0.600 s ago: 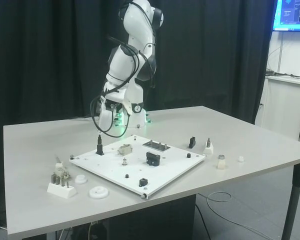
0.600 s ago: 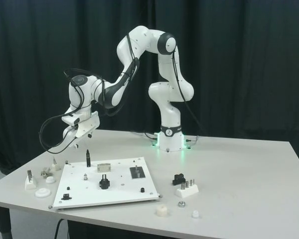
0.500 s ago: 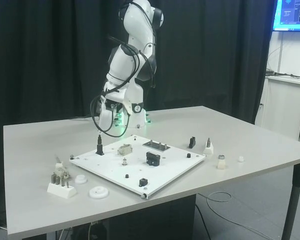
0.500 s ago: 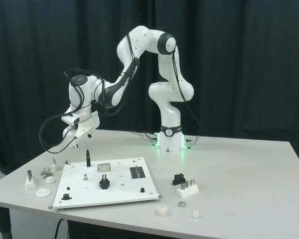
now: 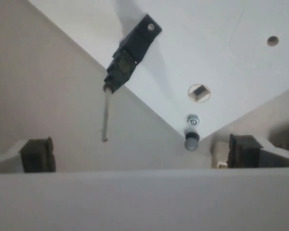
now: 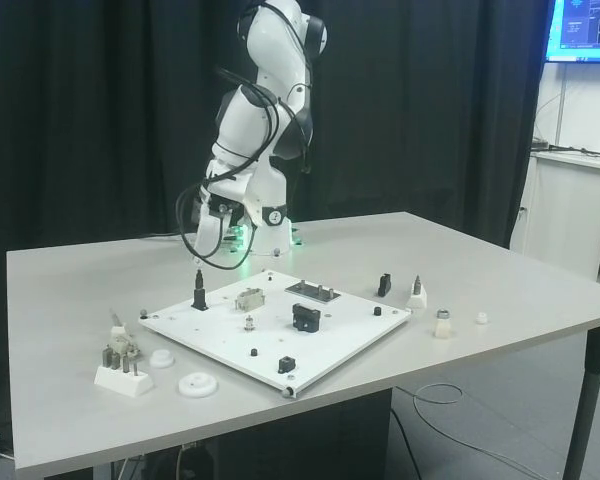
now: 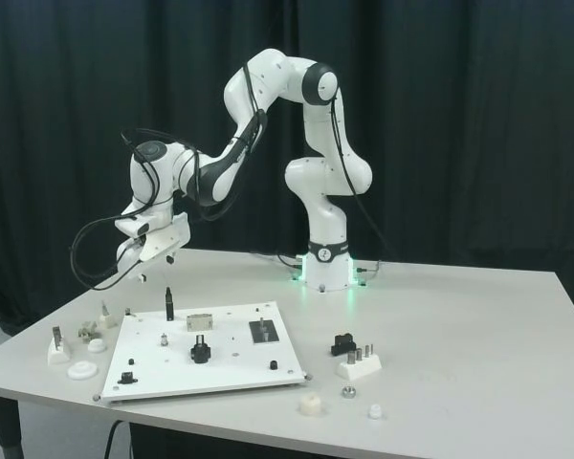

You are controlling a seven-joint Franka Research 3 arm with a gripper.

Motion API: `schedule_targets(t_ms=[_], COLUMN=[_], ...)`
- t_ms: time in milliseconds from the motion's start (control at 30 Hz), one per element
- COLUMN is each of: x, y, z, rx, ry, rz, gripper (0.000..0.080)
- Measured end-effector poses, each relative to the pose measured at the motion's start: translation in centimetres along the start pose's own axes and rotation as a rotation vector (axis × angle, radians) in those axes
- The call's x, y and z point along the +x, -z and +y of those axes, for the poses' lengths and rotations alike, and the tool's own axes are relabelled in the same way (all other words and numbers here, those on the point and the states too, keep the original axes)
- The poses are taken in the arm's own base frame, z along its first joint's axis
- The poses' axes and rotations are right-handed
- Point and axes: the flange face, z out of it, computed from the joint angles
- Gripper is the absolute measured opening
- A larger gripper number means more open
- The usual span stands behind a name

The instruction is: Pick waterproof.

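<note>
Pincer [image 5: 139, 153] is wide: 2 black pads [image 5: 36, 154] sit far apart in the wrist view, with nothing between them.

Target = waterproof connector [image 5: 130, 53]:
- 1 black part, standing upright on the white board [image 6: 280, 335]
- blocky black foot with 1 screw head showing on it, narrower black body above
- thin grey pin sticking out of its top end
- tallest part on the board in both room views [image 6: 197, 292] [image 7: 168, 301]

Location: close to 1 edge of the board, near the corner where a small grey-capped peg [image 5: 192, 139] stands just off the board. A square cutout [image 5: 199, 92] in the board lies between that corner and the board's middle. The board lies flat on the grey table [image 6: 70, 290].

My position: pincer [image 6: 208, 222] hangs in the air above that end of the board, clear of the connector, no contact. In the second room view it [image 7: 139, 251] is above and a bit outboard of the connector, roughly over the board edge.
</note>
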Motion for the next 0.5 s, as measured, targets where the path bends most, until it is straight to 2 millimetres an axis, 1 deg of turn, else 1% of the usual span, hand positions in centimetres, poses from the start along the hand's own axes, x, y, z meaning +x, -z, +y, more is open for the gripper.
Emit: schedule_targets(t_ms=[233,500], x=[-0.4,-1.2], y=[0.5,1.3], z=[0.7,2.4], rx=[-0.008,-0.028], ry=[-0.061,-0.13], rz=[0.008,0.023], gripper=[0.08,0.08])
